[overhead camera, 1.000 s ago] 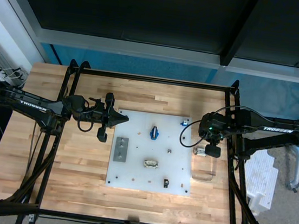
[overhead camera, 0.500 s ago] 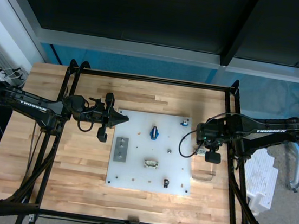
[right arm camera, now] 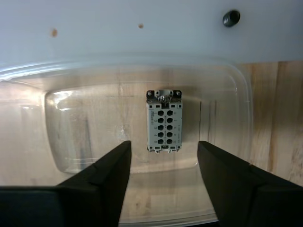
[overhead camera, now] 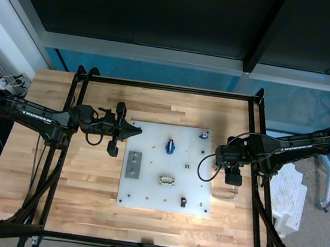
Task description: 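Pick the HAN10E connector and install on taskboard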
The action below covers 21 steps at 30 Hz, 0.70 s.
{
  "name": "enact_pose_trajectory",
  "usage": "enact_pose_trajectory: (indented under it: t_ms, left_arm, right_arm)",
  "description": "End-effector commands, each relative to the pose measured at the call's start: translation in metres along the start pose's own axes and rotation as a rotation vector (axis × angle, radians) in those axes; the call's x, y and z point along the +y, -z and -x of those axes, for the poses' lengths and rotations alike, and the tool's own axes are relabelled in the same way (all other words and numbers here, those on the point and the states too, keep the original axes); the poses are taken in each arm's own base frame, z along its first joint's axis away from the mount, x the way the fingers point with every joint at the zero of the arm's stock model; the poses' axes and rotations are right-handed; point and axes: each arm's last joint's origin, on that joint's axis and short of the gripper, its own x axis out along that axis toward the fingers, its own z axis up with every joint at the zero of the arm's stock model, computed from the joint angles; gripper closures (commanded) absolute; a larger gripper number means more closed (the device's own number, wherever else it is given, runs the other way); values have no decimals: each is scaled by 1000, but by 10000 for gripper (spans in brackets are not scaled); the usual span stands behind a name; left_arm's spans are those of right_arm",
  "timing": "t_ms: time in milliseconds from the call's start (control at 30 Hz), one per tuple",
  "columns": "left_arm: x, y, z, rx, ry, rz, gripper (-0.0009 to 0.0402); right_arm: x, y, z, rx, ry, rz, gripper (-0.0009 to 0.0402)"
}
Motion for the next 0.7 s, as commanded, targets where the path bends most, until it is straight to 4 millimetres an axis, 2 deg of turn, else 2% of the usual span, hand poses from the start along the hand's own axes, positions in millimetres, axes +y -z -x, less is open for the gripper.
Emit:
enact_pose_trajectory:
  t_ms: [33, 433, 700]
  left_arm:
    - [0, 0, 0, 0, 0, 0, 392]
    - [0, 0, 0, 0, 0, 0, 392]
    - [0, 0, 0, 0, 0, 0, 392]
  right_arm:
    - [1, 1, -6, 17, 3, -2, 167]
    - [7, 2, -34, 37, 18, -14, 164]
    - [7, 3, -44, 25, 55, -10, 164]
